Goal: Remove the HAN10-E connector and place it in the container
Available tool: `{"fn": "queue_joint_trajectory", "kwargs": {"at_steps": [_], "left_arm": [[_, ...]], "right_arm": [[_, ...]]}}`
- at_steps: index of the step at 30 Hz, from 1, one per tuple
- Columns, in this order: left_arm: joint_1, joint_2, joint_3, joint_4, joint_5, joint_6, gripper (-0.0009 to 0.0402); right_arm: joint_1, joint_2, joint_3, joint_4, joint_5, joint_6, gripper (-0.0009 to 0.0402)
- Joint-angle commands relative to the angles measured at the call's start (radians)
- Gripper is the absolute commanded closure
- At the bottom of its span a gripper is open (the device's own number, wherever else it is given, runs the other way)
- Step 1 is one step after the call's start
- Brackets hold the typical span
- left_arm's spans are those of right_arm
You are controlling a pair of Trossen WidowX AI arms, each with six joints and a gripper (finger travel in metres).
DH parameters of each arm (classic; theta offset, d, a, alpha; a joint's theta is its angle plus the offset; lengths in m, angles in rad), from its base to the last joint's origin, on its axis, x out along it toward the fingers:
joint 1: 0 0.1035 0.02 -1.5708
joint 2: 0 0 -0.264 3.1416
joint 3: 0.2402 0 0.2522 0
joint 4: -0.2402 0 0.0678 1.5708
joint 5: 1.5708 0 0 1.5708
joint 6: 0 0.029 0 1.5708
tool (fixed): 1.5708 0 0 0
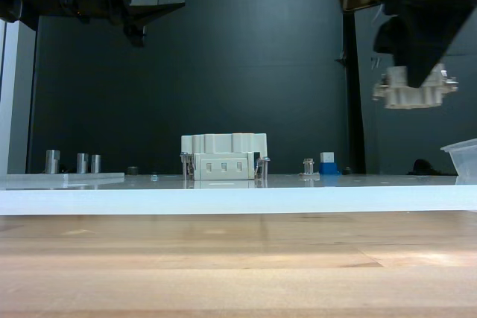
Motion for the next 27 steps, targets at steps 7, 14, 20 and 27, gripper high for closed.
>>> {"fn": "queue_joint_trajectory", "kwargs": {"at_steps": [7, 14, 20, 27], "left_arm": [[0.000, 0.000, 0.000, 0.000, 0.000, 0.000, 0.0393], [0.000, 0.000, 0.000, 0.000, 0.000, 0.000, 0.0393], [0.000, 0.000, 0.000, 0.000, 0.000, 0.000, 0.0393], [0.000, 0.000, 0.000, 0.000, 0.000, 0.000, 0.0393]], "right_arm": [[0.063, -0.100, -0.127, 0.000, 0.027, 0.133, 0.0343], [0.117, -0.146, -0.185, 0.001, 0.030, 0.218, 0.0323], [0.163, -0.171, -0.236, 0.001, 0.034, 0.285, 0.0313], [0.222, -0.185, -0.288, 0.002, 0.034, 0.364, 0.0313]]}}
